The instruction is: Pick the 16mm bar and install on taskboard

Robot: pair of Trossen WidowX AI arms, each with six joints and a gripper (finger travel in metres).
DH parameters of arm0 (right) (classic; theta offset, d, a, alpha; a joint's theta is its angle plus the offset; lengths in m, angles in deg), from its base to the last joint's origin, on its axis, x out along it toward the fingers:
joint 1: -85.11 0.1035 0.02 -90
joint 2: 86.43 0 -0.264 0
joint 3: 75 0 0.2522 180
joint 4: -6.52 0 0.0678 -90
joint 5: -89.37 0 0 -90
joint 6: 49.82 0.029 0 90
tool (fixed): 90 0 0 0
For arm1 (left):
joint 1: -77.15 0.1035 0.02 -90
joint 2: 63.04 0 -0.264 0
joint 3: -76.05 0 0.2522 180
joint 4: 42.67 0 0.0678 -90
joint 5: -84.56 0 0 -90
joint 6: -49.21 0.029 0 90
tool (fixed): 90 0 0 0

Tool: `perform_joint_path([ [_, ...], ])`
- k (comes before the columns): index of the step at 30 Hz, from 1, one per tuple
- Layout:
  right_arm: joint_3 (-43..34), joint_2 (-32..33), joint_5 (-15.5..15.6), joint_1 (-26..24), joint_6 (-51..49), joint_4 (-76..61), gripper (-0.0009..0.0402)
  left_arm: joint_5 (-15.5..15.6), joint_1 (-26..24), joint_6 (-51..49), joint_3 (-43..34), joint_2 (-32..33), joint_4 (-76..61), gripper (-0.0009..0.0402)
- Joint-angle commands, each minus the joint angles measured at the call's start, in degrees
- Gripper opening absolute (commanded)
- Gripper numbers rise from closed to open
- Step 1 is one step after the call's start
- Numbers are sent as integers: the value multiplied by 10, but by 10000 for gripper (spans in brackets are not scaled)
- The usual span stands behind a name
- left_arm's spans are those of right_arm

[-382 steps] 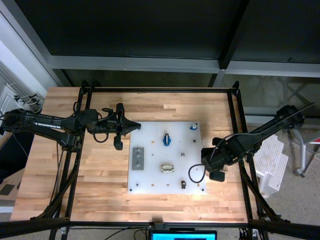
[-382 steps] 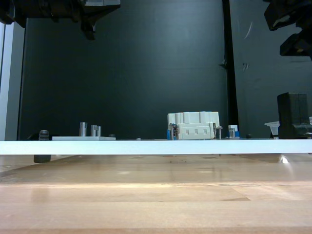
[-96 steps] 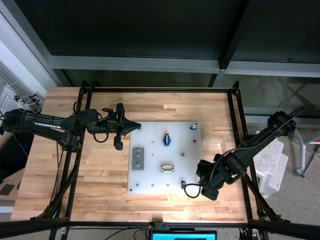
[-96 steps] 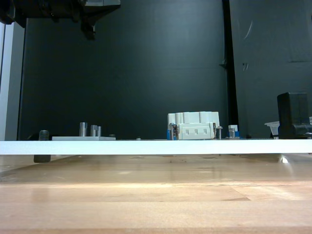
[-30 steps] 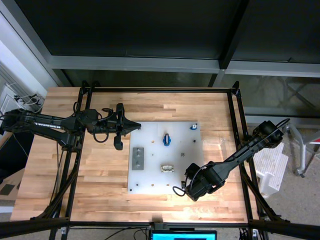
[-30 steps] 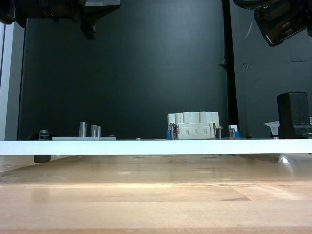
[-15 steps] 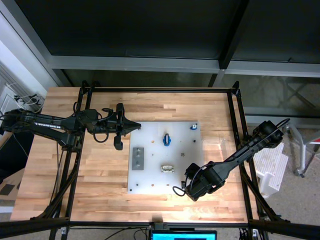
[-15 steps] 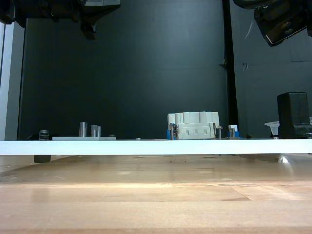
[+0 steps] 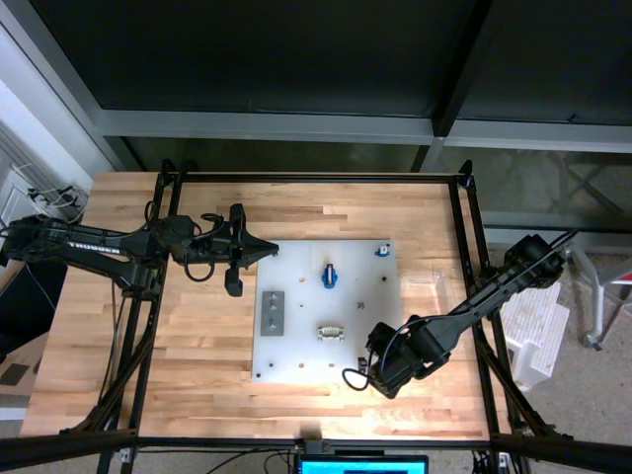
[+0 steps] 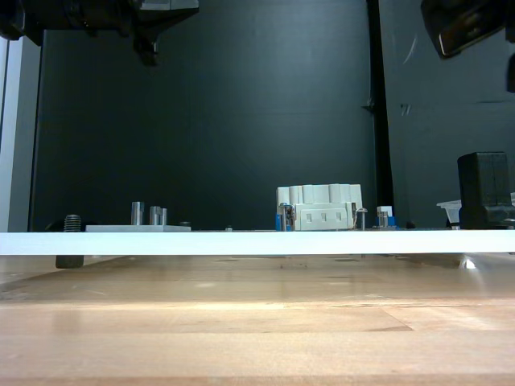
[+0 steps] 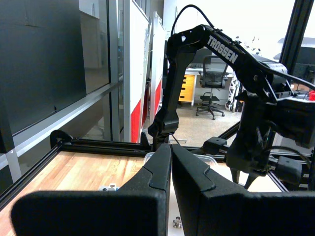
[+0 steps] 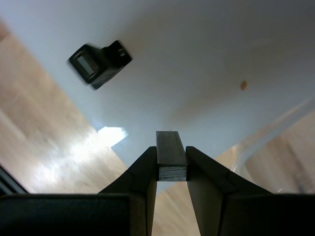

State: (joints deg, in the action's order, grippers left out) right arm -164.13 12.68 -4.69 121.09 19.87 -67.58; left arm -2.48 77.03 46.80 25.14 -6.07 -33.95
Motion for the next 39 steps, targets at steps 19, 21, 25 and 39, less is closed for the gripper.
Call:
perform_joint_path([
  [19,0,-14,20,0,-323,-10,0,0,0,0,0,0,0,0],
  [21,0,-13,15,0,-330,-10,0,0,0,0,0,0,0,0],
  [25,0,-13,6,1,-330,-5,0,0,0,0,0,0,0,0],
  [39,-2,8,6,8,-324,-5,0,0,0,0,0,0,0,0],
])
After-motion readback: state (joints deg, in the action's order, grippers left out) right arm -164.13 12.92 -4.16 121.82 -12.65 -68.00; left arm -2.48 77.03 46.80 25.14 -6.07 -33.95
